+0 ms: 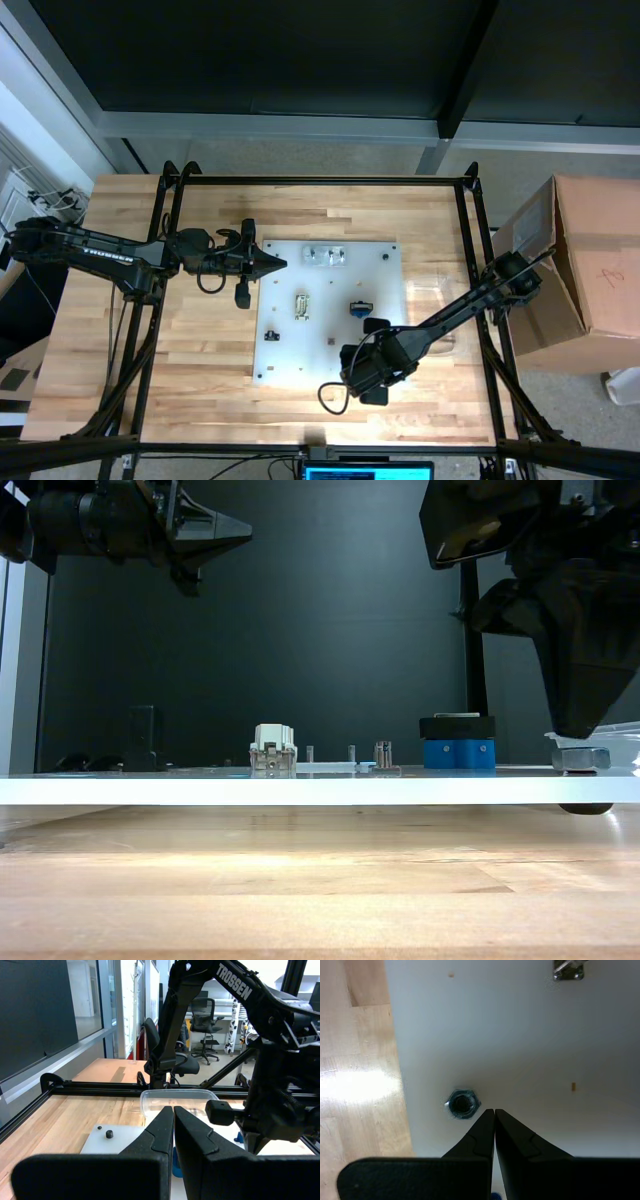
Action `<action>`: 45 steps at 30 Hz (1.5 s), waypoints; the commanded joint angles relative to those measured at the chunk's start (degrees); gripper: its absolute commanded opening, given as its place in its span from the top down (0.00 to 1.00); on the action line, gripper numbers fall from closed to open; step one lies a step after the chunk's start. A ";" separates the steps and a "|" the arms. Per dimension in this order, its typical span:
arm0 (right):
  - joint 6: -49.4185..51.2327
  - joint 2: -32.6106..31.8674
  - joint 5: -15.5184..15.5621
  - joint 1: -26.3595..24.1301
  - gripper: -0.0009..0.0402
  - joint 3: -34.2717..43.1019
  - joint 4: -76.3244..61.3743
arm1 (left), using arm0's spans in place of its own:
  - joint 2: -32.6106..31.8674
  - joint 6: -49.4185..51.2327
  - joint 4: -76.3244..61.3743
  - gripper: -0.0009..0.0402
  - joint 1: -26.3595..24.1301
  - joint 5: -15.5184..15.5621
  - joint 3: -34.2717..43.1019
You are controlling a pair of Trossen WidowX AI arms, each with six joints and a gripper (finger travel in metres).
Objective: Pick the M12 nut and place it on its threads and fasten
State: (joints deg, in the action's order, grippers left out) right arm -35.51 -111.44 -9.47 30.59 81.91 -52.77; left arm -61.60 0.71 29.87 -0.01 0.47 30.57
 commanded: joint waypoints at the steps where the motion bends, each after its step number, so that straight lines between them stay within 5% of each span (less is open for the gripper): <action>1: -0.02 -0.79 2.29 0.09 0.98 -0.68 0.87 | 0.00 0.00 0.02 0.98 0.00 -0.02 0.00; 4: 2.75 -0.76 14.82 0.07 0.98 -0.70 1.38 | 0.00 0.00 0.00 0.98 0.00 -0.02 0.00; 6: 4.00 -0.44 19.17 0.04 0.98 -0.66 0.79 | 0.00 0.00 0.00 0.98 0.02 -0.02 0.00; 11: 3.80 0.28 14.97 0.04 0.98 -0.66 -1.05 | 0.00 0.00 0.00 0.98 0.00 -0.02 0.00; 17: 3.23 0.61 14.62 0.04 0.98 -0.68 -0.85 | 0.00 0.00 0.02 0.98 0.00 -0.02 0.00; 27: 4.87 5.11 9.42 -1.03 0.98 -0.85 -0.72 | 0.00 0.00 0.00 0.98 0.00 -0.02 0.00; 34: 10.71 13.90 7.43 -5.14 0.98 -3.61 2.03 | 0.00 0.00 0.00 0.98 0.00 0.00 0.00; 45: 26.40 34.86 7.48 -20.70 0.98 -19.78 20.65 | 0.00 0.00 0.02 0.98 0.02 -0.02 0.00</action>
State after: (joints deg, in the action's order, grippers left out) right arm -10.94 -78.78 -2.15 11.62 63.86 -34.33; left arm -61.60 0.71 29.87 -0.01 0.47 30.57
